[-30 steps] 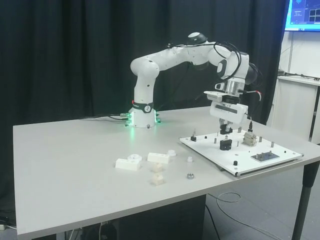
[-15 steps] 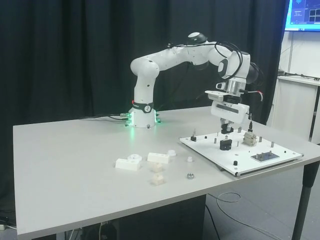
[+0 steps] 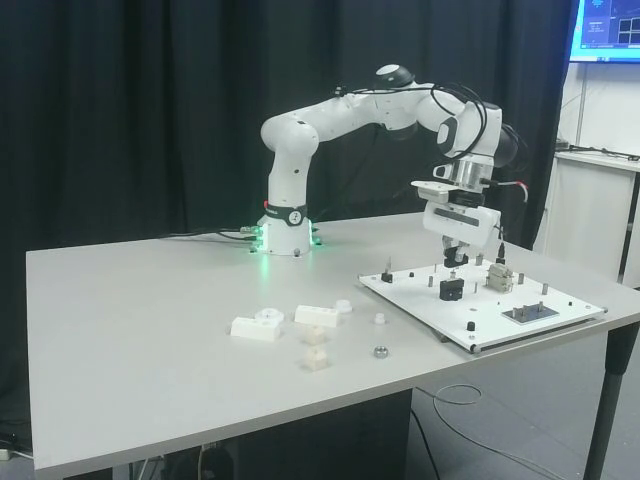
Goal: Place D-SUB.
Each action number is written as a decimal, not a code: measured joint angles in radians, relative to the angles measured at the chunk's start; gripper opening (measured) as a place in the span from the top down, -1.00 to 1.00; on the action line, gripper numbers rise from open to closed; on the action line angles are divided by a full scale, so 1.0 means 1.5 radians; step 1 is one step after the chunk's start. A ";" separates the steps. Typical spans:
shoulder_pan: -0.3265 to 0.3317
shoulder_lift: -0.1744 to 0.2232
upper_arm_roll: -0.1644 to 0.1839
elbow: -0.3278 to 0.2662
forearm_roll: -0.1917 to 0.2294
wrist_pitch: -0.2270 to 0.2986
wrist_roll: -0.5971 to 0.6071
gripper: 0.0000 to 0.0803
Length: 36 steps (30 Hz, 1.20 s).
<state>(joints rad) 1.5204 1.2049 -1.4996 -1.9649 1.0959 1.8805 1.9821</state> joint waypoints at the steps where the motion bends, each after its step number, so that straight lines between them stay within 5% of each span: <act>1: 0.000 0.000 0.000 0.000 0.000 0.000 0.000 0.62; 10: 0.000 0.001 0.000 0.001 -0.003 -0.001 -0.004 0.62; 25: -0.042 0.020 0.003 -0.018 -0.075 0.020 -0.091 0.62; 36: -0.110 0.020 0.017 -0.067 -0.045 0.071 -0.245 0.62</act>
<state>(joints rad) 1.3560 1.2355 -1.4735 -2.0656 1.0289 1.9871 1.6145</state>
